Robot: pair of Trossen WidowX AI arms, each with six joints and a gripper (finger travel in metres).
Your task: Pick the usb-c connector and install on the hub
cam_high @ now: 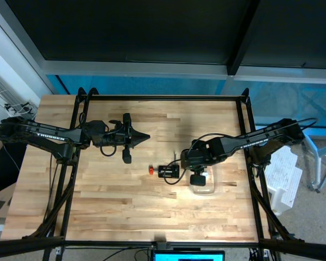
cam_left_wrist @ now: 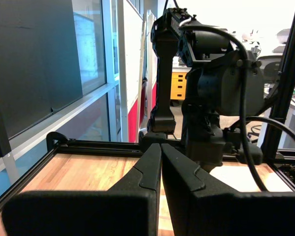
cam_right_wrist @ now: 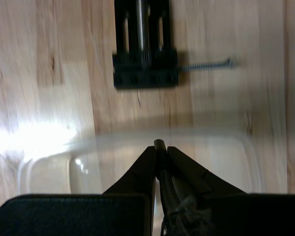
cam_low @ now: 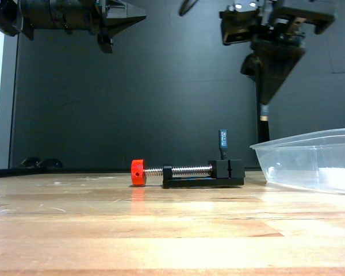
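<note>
The hub (cam_high: 168,172) lies mid-table, a small black block with an orange-red knob (cam_low: 138,172) at its left end and a thin upright pin (cam_low: 223,141). In the right wrist view the hub (cam_right_wrist: 145,49) lies beyond the tray's far wall. My right gripper (cam_right_wrist: 160,150) hangs above the clear tray, just right of the hub. It is shut on the usb-c connector (cam_right_wrist: 159,144), a tiny dark piece poking out at the fingertips with a thin cable trailing back between them. My left gripper (cam_high: 141,136) is shut and empty, held high at the left, far from the hub.
A clear plastic tray (cam_low: 310,161) sits on the table directly right of the hub, under my right gripper (cam_high: 197,178). A black frame (cam_high: 163,98) runs around the table's edges. Bare wood lies in front of the hub.
</note>
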